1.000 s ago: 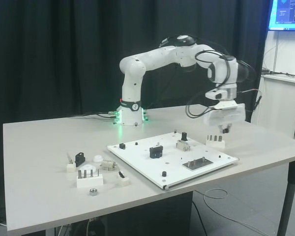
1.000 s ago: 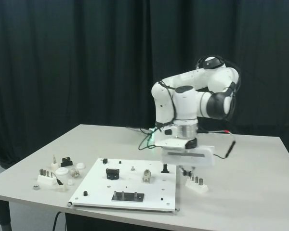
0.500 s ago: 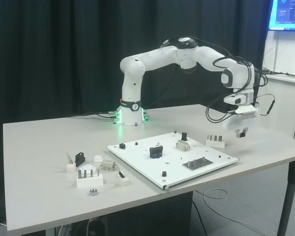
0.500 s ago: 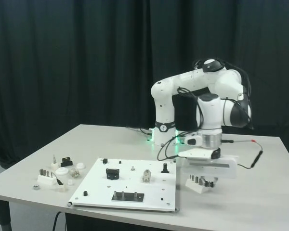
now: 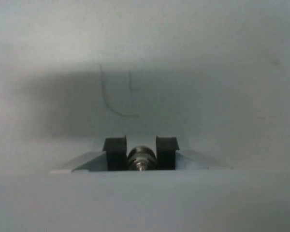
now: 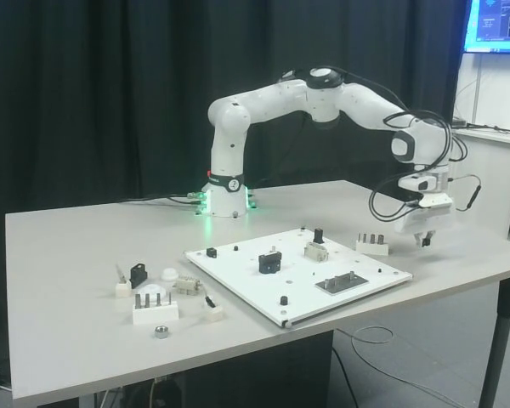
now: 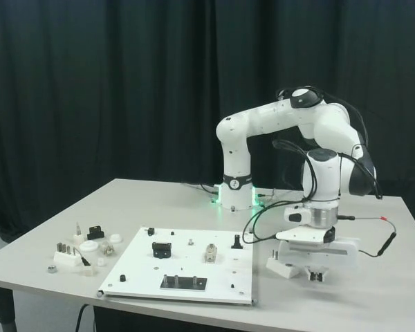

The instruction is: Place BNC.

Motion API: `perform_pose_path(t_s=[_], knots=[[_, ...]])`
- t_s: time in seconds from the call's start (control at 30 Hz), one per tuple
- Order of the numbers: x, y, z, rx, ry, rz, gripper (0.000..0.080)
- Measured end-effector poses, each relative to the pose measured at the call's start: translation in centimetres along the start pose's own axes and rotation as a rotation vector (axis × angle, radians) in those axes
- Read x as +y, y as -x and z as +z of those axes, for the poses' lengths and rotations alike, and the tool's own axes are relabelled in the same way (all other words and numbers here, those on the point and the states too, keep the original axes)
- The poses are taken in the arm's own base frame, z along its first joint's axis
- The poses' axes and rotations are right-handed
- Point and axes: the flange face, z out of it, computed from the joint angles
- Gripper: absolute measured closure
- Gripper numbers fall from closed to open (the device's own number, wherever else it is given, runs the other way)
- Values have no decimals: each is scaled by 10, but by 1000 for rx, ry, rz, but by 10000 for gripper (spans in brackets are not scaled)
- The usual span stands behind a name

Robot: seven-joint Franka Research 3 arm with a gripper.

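In the wrist view a small metal BNC connector (image 5: 141,160) sits clamped between my two black fingers (image 5: 115,148), with bare grey table below it. My gripper (image 6: 424,241) hangs low over the table, just beyond the right edge of the white board (image 6: 238,263). In the second room view the gripper (image 7: 315,276) is close beside the small white block with pegs (image 7: 282,266), on the side away from the board. The connector is too small to make out in either room view.
The white board (image 7: 135,273) carries several black and metal fittings and a grey plate (image 6: 346,281). The peg block (image 6: 372,245) stands off the board's right corner. Several loose parts, including a white peg block (image 6: 155,308) and a nut (image 6: 161,331), lie at the table's left.
The arm has swung away from the board, past the small peg block, and the gripper has dropped lower over the table. It has also turned about its wrist.
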Motion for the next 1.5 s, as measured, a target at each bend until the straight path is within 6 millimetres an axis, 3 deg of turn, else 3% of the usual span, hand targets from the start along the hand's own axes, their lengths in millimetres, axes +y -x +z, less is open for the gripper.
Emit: perform_pose_path(t_s=[0.33, 1.13, 1.17, 1.37, 1.4, 1.5], knots=[[-2, 7, 14, 1, 13, -17, 678], [-3, 13, 26, 15, 12, -34, 678], [-3, 13, 26, 15, 12, -36, 493], [-2, 13, 28, 16, 16, -41, 493], [-2, 13, 28, 17, 16, -41, 138], [-2, 13, 28, 17, 16, -41, 138]])
